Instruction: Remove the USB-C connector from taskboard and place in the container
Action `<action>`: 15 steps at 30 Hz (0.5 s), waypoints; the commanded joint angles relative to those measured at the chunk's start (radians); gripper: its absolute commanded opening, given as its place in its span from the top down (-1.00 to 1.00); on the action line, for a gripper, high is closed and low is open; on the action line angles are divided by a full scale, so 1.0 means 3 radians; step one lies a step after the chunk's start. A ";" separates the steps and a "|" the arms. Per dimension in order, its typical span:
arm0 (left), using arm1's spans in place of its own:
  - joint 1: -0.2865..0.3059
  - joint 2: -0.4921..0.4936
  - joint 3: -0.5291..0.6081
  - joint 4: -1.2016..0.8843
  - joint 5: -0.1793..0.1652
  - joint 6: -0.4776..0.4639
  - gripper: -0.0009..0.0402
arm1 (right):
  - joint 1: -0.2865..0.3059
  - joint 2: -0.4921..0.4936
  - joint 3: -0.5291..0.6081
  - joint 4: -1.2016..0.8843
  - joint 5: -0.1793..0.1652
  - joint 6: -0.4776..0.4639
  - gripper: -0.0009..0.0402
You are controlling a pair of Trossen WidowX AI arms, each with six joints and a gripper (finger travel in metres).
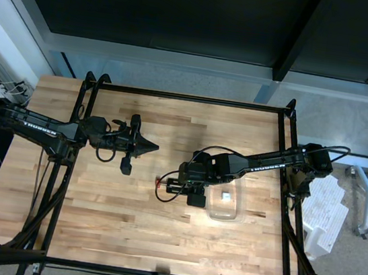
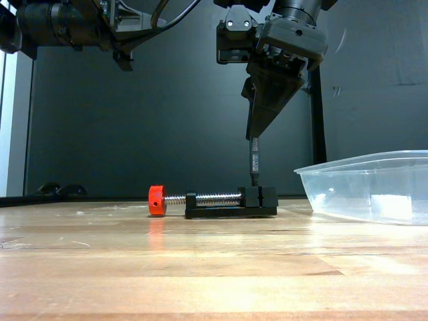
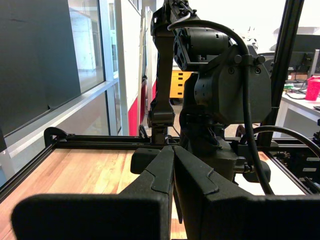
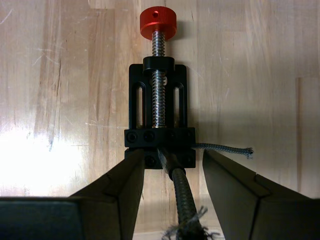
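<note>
While the pale wooden butcher-block worktop fills the middle of the high view, the left arm lies stretched out level across the frame's left half. It is held high above the wood. Its claw is pressed together into a point that aims toward frame centre, well apart from the task's things.

The right arm reaches in from the right edge and bends down at the wrist. Its claw hangs pointing straight down, just right of centre in the low view. Its fingers stand apart, one on either side of a dark braided cable, touching neither it nor the fixture below.

At the low view's right edge sits the clear, colourless plastic rectangular container, just beside the taskboard. The taskboard is a small black rectangular block with a threaded screw and a red-orange round knob at its left end. The USB-C connector, a tiny dark grey oblong plug, stands upright in the block's right end. Its top rises between the fingertips. A small white square piece lies inside the container.
</note>
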 commanded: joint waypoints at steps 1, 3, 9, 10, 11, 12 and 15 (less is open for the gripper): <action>0.0001 0.0000 0.0000 0.0001 0.0001 0.0000 0.96 | 0.0003 -0.0003 -0.0001 0.0004 -0.0010 0.0001 0.32; 0.0000 0.0000 0.0000 0.0001 0.0001 0.0000 0.96 | 0.0004 -0.0003 -0.0001 0.0005 -0.0010 0.0001 0.38; 0.0001 0.0000 0.0000 0.0001 0.0001 0.0000 0.96 | 0.0004 -0.0003 -0.0001 0.0017 -0.0010 0.0001 0.51; 0.0000 0.0000 0.0000 0.0001 0.0000 0.0000 0.96 | 0.0003 -0.0003 -0.0001 0.0017 -0.0010 0.0003 0.53; 0.0001 0.0000 0.0000 0.0001 0.0001 0.0000 0.96 | 0.0004 -0.0003 -0.0001 0.0017 -0.0010 0.0001 0.56; 0.0000 0.0000 0.0000 0.0001 0.0001 0.0000 0.96 | 0.0004 -0.0003 -0.0001 0.0018 -0.0010 0.0001 0.58; 0.0000 0.0001 0.0000 0.0001 0.0001 0.0000 0.96 | 0.0003 -0.0003 -0.0001 0.0019 -0.0009 0.0001 0.66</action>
